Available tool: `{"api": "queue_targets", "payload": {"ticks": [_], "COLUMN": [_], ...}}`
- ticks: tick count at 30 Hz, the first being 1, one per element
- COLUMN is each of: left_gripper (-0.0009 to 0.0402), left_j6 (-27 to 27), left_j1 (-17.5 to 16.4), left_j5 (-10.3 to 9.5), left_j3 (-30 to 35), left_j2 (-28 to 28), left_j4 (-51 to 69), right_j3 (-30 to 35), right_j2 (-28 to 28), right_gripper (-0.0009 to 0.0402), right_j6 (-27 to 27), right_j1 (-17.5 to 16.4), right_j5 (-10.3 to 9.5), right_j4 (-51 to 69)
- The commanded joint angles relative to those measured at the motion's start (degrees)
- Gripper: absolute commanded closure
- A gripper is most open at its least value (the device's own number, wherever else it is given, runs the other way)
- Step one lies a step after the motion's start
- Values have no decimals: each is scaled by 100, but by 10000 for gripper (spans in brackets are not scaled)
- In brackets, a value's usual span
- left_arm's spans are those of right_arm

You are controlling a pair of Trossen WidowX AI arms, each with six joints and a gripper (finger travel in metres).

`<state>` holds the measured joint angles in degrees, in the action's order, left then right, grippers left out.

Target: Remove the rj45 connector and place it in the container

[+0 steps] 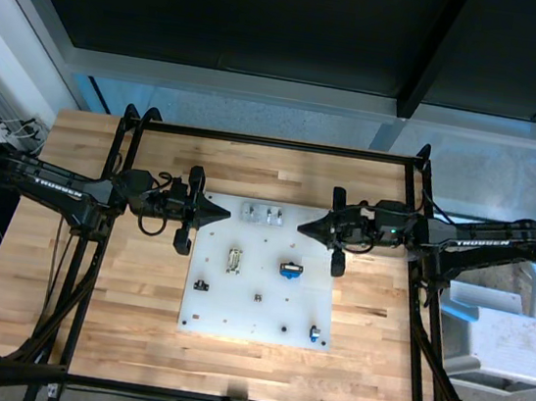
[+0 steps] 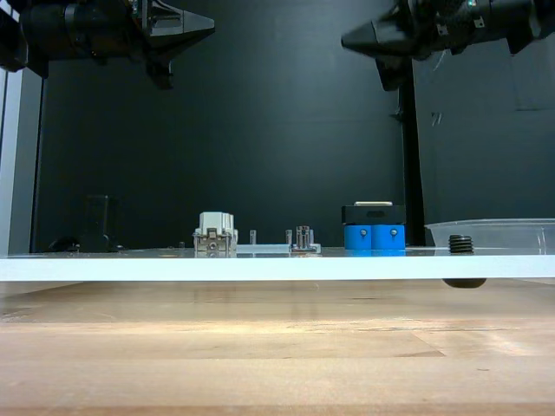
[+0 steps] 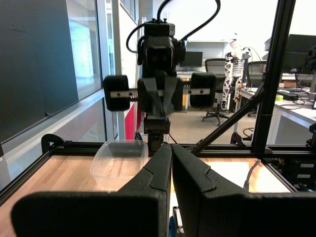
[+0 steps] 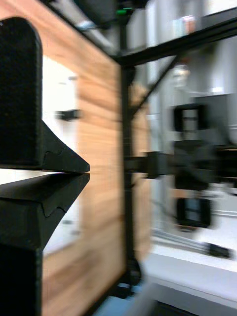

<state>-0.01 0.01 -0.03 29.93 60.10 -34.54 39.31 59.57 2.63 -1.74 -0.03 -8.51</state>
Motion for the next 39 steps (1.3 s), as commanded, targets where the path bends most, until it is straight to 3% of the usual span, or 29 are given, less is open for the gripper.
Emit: {"api": "queue_targets", "payload": {"ticks": [1,5,14,18,35,39], "left_gripper": [393,393,393,393,393,393], "left_j6": [0,0,0,0,0,0], "left_j1": [-2,-2,0,0,-2,-2], "left_j5": [0,0,0,0,0,0], "left_j3": [2,2,2,2,2,2], "left_j2": [0,0,2,2,0,0], "left_j4": [0,0,0,0,0,0], "right_j3": [267,551,1132,1362,1751,1751], "right_j2": [-2,13,376,640,1222,1222], "right_gripper": [393,393,393,393,393,393], "right_j6": [4,50,466,761,1766,2162], "right_j1": [-83,-232,-789,-1064,-2155,-2435], "right_j5": [2,79,643,800,973,1294], "right_j4": [929,1775,3351,4004,5066,5414]}}
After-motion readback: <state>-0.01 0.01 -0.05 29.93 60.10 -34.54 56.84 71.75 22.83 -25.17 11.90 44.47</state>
